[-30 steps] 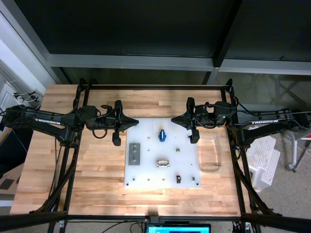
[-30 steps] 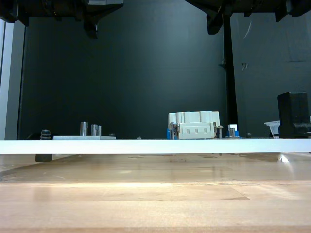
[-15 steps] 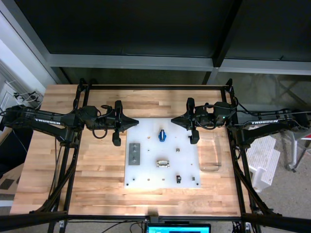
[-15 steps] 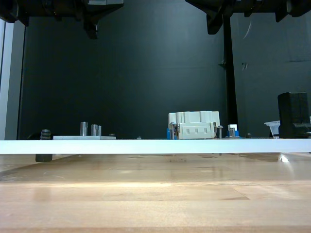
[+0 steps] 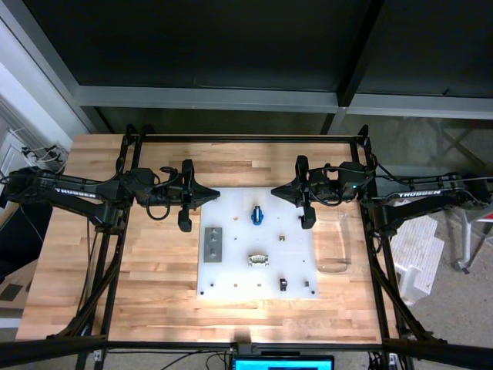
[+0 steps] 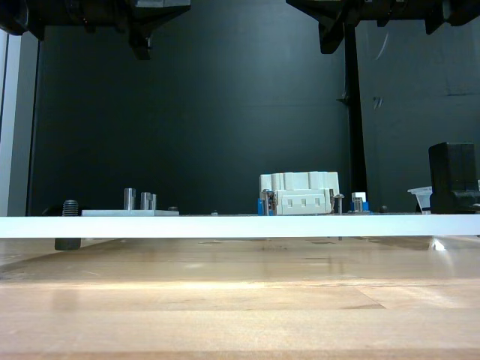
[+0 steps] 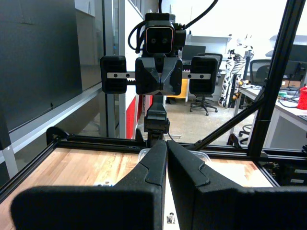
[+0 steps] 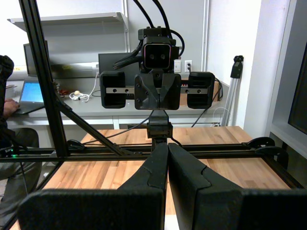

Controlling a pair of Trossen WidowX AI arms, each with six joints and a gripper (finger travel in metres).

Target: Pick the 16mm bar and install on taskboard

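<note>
The white taskboard [image 5: 231, 270] lies in the middle of the table. On its left part sits a grey block [image 5: 212, 244] with short metal pegs [image 6: 129, 198] standing upright in it. I cannot tell which piece is the 16mm bar, and neither gripper holds anything. My left gripper [image 5: 218, 196] hangs high over the board's far left corner with its fingers [image 7: 156, 160] pressed together. Over the far right corner my right gripper [image 5: 273, 193] hangs at the same height, shut and empty, fingers [image 8: 158, 163] touching. The two point at each other.
A blue part [image 5: 256, 214], a beige connector [image 5: 258, 260] and a black block [image 5: 283, 284] stand on the board. A clear plastic bin [image 5: 333, 245] lies right of the board. Black frame rails [image 5: 246, 139] run around the table.
</note>
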